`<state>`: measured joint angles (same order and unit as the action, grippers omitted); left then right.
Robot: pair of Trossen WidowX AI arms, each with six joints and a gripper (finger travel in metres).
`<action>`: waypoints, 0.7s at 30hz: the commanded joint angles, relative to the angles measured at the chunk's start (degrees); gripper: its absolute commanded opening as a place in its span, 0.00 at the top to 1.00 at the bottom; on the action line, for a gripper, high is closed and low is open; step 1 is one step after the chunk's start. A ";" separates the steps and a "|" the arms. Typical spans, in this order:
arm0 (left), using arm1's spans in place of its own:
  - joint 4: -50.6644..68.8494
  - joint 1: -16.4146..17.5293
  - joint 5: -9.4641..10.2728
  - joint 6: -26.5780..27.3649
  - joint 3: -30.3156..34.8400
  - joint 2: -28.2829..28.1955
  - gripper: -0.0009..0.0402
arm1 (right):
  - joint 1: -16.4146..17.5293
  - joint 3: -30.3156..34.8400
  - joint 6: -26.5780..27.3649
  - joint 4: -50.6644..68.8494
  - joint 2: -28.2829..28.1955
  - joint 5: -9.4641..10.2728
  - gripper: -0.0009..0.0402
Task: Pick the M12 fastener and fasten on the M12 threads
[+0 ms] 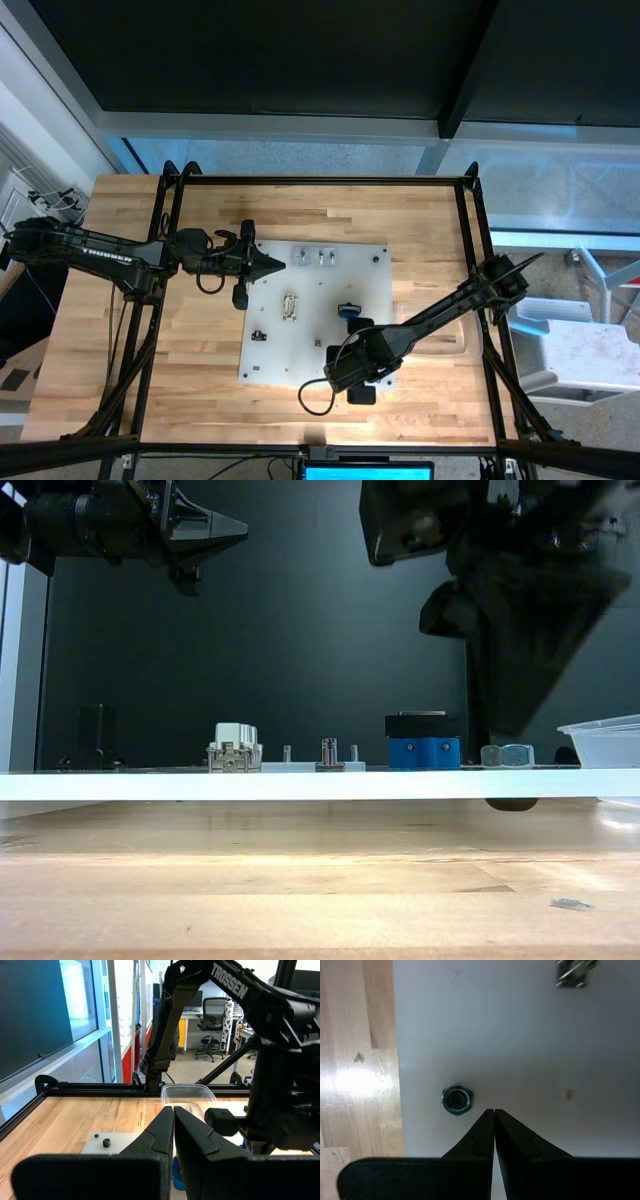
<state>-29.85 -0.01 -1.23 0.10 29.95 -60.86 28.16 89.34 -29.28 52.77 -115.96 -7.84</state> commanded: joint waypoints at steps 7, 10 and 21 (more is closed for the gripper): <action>-0.02 0.00 -0.02 0.00 0.00 0.00 0.98 | 0.00 -0.11 0.55 -2.05 -0.70 6.58 0.98; -0.02 0.00 -0.02 0.00 0.00 0.00 0.98 | -0.02 -0.11 2.23 -2.01 -0.70 11.89 0.98; -0.02 0.00 -0.02 0.00 0.00 0.00 0.98 | 0.07 -0.11 2.67 -0.87 -0.39 12.39 0.98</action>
<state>-29.85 -0.01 -1.23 0.10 29.95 -60.86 27.99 89.23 -26.63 51.59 -116.51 4.36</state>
